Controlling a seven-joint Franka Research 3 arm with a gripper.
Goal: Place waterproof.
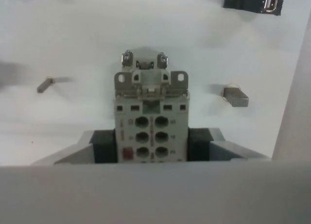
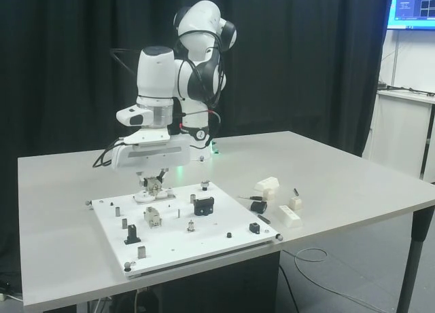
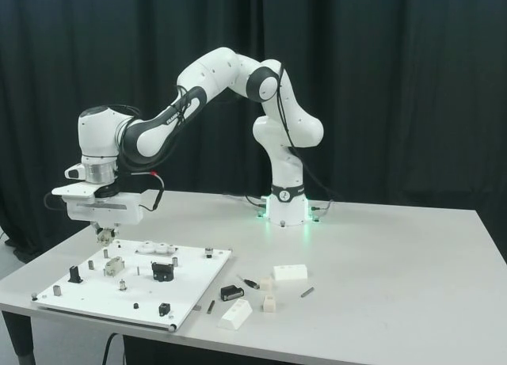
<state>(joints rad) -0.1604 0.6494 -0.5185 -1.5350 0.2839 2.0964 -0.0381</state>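
Note:
The waterproof connector (image 1: pixel 150 122) is a grey block with several round sockets and a metal clamp on top. My gripper (image 1: pixel 151 147) is shut on it, its black pads (image 1: pixel 103 146) pressing on both sides. In the first room view the gripper (image 2: pixel 153 181) holds the connector (image 2: pixel 153 188) low over the far part of the white board (image 2: pixel 204 242), close to a white mount (image 2: pixel 148 197). In the second room view the gripper (image 3: pixel 103 233) hangs at the board's (image 3: pixel 190 290) far left corner. Whether the connector touches the board cannot be told.
Two short metal pegs (image 1: pixel 45 84) (image 1: pixel 235 96) stand on the board on either side of the connector, and a black part (image 1: pixel 252 0) lies beyond. More fixtures (image 2: pixel 204 206) (image 2: pixel 152 216) (image 2: pixel 131 235) stand on the board. Loose white parts (image 2: pixel 268 186) (image 2: pixel 289 216) lie beside it.

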